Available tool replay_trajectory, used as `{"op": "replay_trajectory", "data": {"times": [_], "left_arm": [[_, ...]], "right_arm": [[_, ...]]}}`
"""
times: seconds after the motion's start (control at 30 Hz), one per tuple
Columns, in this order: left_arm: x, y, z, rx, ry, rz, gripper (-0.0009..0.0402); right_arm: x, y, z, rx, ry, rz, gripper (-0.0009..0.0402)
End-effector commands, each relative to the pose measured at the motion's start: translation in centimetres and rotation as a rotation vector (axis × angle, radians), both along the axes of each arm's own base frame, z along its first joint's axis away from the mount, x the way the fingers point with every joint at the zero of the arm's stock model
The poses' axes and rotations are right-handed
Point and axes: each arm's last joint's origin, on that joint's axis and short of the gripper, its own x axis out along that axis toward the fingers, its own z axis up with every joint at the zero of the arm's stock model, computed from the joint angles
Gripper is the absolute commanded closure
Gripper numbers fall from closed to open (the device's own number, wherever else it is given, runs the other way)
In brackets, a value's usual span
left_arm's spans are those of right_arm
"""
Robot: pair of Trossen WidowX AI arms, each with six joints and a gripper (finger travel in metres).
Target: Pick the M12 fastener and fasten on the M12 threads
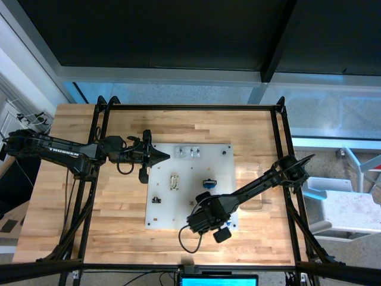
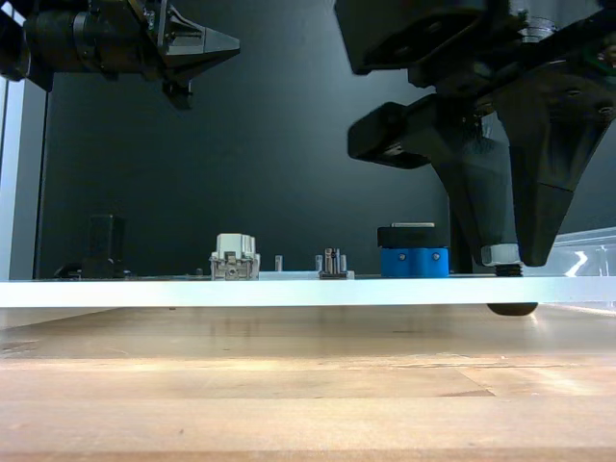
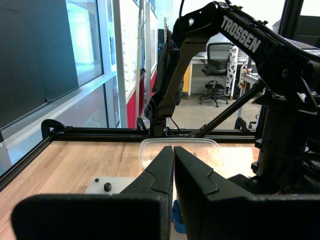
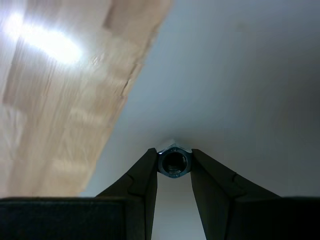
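My right gripper [image 2: 500, 252] hangs low over the near right edge of the white board [image 1: 172, 208], shut on the small silver nut [image 2: 500, 254]. In the low view the nut rests on top of the short dark ribbed stud [image 2: 508, 271], and a few ribs show beneath it. The right wrist view shows the nut [image 4: 174, 162] pinched between both fingertips, its dark hole facing the camera. From above, the right gripper [image 1: 205, 219] covers both nut and stud. My left gripper [image 1: 162, 157] is shut on nothing and hovers high over the board's far left edge.
A blue connector [image 1: 209, 183] stands on the board just beyond the right gripper. A clear tray [image 1: 253, 193] lies right of the board. A beige connector [image 1: 174, 181] and small silver posts [image 1: 186, 152] sit further back. A black frame [image 1: 190, 107] rims the table.
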Motion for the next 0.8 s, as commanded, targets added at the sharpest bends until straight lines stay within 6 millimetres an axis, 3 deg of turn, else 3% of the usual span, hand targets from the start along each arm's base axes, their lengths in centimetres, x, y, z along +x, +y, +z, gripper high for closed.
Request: {"op": "replay_trajectory", "data": {"times": [0.03,0.2,0.8], "left_arm": [[0.00,0.00,0.00,0.000,0.000,0.000,0.0393],[0.00,0.01,0.00,0.000,0.000,0.000,0.0393],[0.00,0.00,0.00,0.000,0.000,0.000,0.0393]], "right_arm": [[0.00,-0.02,0.04,0.015,0.007,-0.173,0.0377],[0.00,-0.02,0.04,0.045,0.023,-0.494,0.0377],[0.03,0.03,0.04,0.132,0.063,-1.361,0.0377]]}}
